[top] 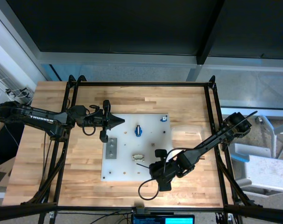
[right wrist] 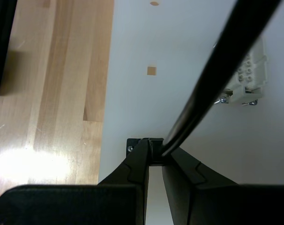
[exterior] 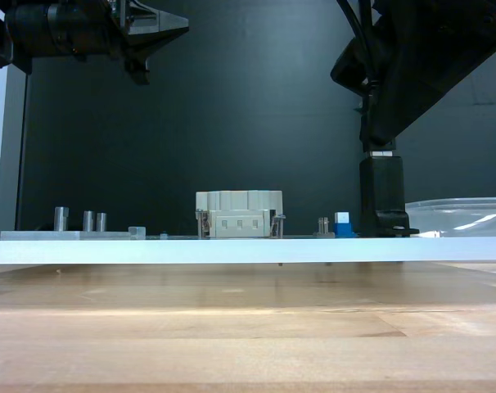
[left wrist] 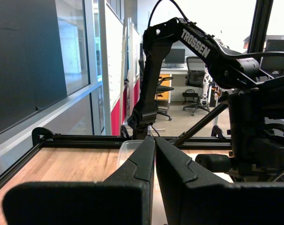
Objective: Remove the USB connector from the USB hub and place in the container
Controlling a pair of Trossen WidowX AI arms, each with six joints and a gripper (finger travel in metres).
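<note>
My right gripper [right wrist: 154, 164] points down at the white board's near side and is shut on the USB connector. The connector's stiff black wire tail [right wrist: 212, 79] slants away toward the beige connector. The plug sits at the small black USB hub [right wrist: 134, 144], which shows just beyond the fingertips. From above, the right gripper [top: 155, 170] is near the board's front edge, with the wire tail [top: 142, 165] sticking out to the left. The clear container [top: 188, 135] lies right of the board. My left gripper [top: 117, 121] hovers high over the board's far left, shut on nothing.
On the white board [top: 127, 140] stand a beige-and-metal connector [top: 139, 158], a grey metal bar with pegs [top: 112, 149] and a blue clip [top: 138, 130]. A black frame [top: 141, 84] rims the wooden table. The right arm's cable loops near the front edge [top: 146, 191].
</note>
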